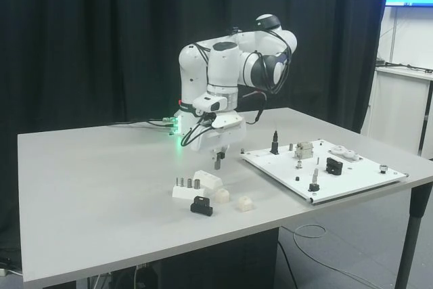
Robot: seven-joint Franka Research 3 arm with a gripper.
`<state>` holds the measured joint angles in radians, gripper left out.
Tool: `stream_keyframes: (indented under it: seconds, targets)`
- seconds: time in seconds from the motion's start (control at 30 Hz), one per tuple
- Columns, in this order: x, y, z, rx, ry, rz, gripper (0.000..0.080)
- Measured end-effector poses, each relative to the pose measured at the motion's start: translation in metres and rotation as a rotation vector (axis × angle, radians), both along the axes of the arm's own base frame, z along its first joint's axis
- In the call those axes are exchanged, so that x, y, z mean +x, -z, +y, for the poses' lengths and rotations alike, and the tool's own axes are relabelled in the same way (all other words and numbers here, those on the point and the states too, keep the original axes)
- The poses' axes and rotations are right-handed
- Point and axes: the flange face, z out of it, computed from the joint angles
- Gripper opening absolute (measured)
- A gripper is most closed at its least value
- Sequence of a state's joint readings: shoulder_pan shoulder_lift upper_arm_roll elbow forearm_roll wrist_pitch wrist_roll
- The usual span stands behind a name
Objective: Insert square peg 4.
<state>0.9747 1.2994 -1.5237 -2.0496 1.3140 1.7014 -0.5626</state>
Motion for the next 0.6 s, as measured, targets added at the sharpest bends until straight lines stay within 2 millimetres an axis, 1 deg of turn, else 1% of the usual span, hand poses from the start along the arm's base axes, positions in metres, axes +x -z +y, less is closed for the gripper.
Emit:
stream_keyframes:
  seconds: [0.23, 0.6]
  targets:
    - [0.0021, -0.0076, 0.0006, -0.001, -0.005, 0.0, 0.0155]
    - [0.0045, -0.009, 0.0021, -0.004, -0.011, -0.001, 0.0155]
